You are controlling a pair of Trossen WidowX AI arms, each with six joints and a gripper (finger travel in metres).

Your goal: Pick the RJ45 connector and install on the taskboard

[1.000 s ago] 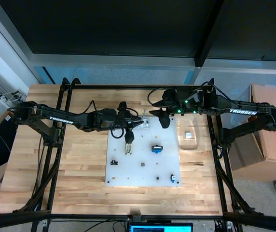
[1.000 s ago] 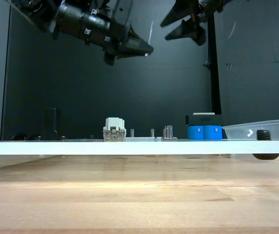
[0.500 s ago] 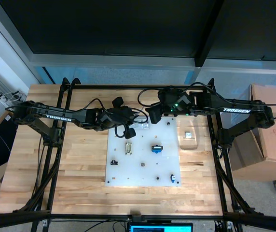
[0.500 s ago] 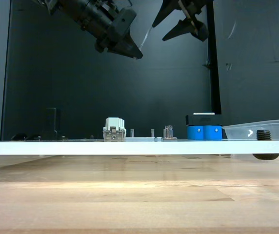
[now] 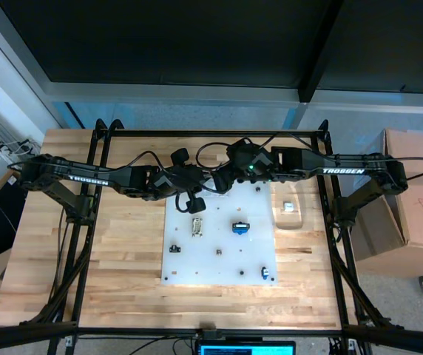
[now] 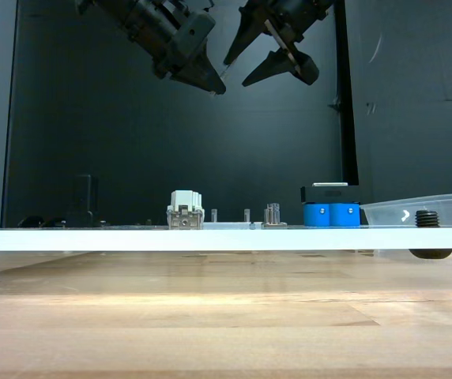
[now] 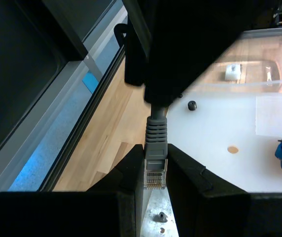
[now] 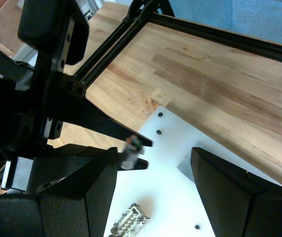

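The RJ45 connector (image 7: 155,165), a clear plug with a grey boot and cable, is held between the fingers (image 7: 130,170) of my left gripper (image 7: 155,181), high above the white taskboard (image 5: 219,255). In the high view the left gripper (image 5: 205,188) hangs over the board's far left corner. My right gripper (image 5: 223,182) is open and sits just beside it, tips almost meeting. The low view shows both raised: left gripper (image 6: 215,85), right gripper (image 6: 240,69). From the right wrist, the plug (image 8: 129,149) lies ahead of the open right gripper (image 8: 153,165).
On the board stand a grey multi-pin connector (image 5: 197,225), a blue part (image 5: 241,227) and a smaller blue part (image 5: 265,274). A clear plastic tray (image 5: 289,208) lies off the board's right edge. Black frame rails (image 5: 211,134) border the wooden table.
The right gripper has moved left and slightly down, closing in on the left gripper. The left gripper, still holding the connector, has drawn back a little to the left.
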